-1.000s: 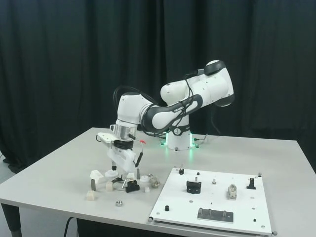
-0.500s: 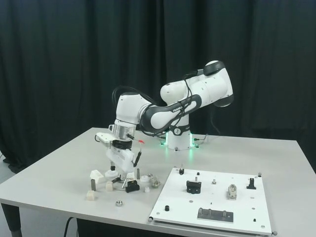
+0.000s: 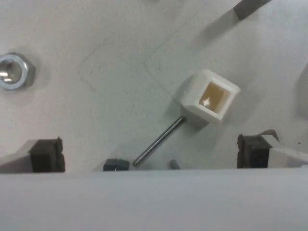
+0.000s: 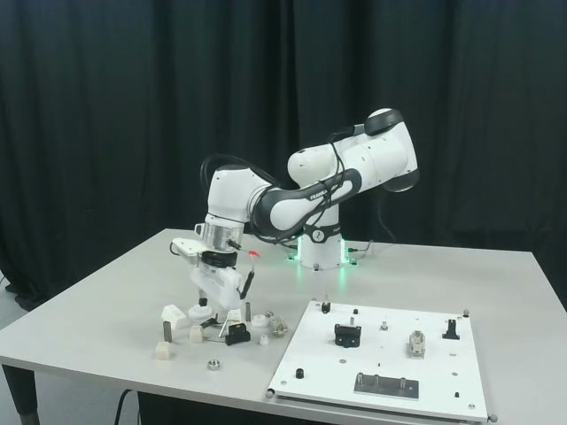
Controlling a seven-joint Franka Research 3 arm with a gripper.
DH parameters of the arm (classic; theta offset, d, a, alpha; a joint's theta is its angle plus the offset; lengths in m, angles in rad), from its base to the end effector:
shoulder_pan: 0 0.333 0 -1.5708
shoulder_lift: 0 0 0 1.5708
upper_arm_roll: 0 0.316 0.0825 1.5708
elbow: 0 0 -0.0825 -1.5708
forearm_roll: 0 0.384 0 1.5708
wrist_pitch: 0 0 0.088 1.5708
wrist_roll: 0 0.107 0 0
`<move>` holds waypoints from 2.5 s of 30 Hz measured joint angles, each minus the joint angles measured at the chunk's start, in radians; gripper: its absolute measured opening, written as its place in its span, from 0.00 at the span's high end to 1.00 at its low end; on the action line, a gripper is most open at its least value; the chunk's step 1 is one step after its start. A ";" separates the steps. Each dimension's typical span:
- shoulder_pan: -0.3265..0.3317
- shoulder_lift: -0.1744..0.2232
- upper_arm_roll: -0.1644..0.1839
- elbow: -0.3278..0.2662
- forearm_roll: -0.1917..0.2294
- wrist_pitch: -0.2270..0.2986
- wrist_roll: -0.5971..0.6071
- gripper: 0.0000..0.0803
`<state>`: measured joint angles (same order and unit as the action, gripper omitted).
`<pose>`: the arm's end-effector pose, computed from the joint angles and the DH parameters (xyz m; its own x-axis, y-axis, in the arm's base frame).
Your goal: Remove square peg 2.
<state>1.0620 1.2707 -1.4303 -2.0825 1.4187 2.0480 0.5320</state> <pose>0.5614 -0.1257 0.2449 0.0363 -0.9868 0.1578 -0.9873 -0.0599 -0.1471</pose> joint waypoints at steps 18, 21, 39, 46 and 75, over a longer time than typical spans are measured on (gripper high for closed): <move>0.041 0.000 -0.033 -0.008 -0.017 -0.107 -0.006 0.00; 0.057 0.000 -0.045 -0.015 -0.026 -0.136 -0.006 0.00; 0.257 -0.007 -0.115 -0.107 -0.077 -0.292 -0.006 0.00; 0.365 -0.019 -0.132 -0.141 -0.089 -0.309 -0.012 0.00; 0.595 -0.035 -0.082 -0.154 -0.083 -0.223 -0.232 0.00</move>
<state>1.6571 1.2362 -1.5128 -2.2362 1.3353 1.8250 0.3005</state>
